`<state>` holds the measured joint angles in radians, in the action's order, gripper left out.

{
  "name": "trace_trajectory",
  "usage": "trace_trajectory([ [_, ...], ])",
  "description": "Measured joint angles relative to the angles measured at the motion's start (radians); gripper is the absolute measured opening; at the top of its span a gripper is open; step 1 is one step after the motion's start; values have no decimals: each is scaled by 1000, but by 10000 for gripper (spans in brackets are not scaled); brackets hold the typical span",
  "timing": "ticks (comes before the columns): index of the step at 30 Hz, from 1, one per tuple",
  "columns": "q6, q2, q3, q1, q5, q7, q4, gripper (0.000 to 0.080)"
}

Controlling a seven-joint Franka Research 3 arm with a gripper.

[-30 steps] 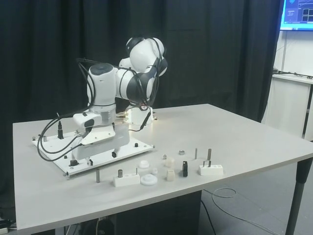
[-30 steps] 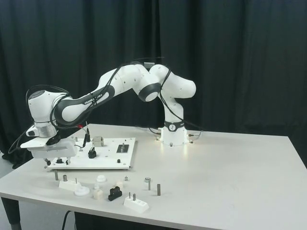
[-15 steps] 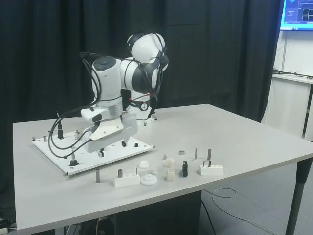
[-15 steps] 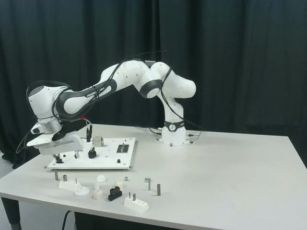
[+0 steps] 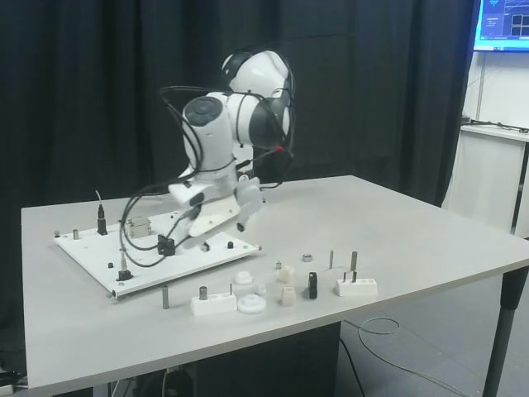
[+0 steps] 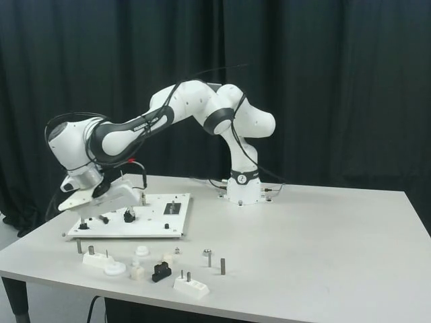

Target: Pick round peg 2.

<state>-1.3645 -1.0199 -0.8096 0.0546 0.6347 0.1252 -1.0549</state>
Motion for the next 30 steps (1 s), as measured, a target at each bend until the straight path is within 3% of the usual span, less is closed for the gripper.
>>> trace_trajectory([
  [8, 19, 59, 20, -83, -26, -30, -117, 800],
  [14, -30, 145, 74, -144, -80, -67, -248, 800],
  [19, -128, 248, 158, -177, -148, -117, -383, 800],
  [25, -284, 390, 260, -204, -219, -179, -568, 800],
  [30, -426, 495, 306, -236, -247, -223, -713, 800],
])
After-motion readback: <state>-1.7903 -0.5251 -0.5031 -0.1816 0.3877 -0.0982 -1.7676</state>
